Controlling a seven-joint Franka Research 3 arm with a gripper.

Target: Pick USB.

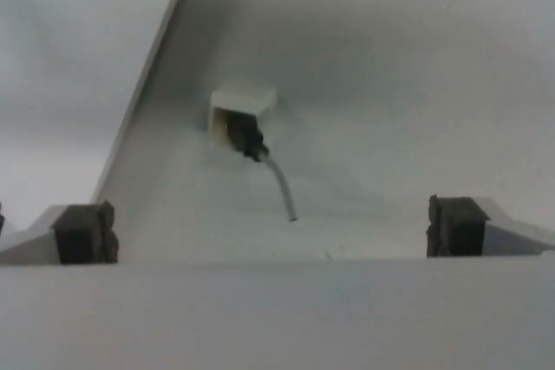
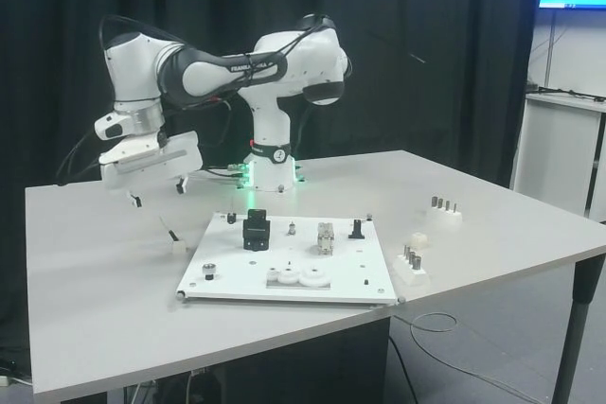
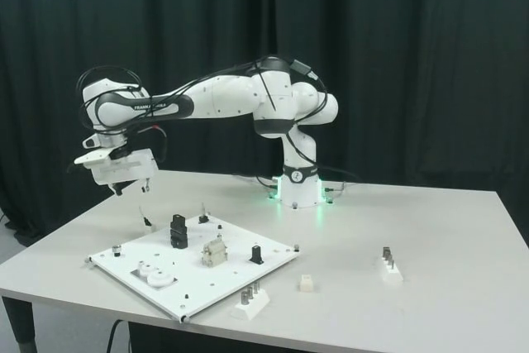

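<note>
One black USB plug (image 1: pixel 250 140) in white holder (image 1: pixel 243 101), grey cable trailing.

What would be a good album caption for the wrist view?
Looking down between the open gripper at a USB plug seated in its small white holder on the grey table.

open tool (image 1: pixel 270 230) above usb (image 1: pixel 247 138) in white holder (image 1: pixel 242 103)
</note>
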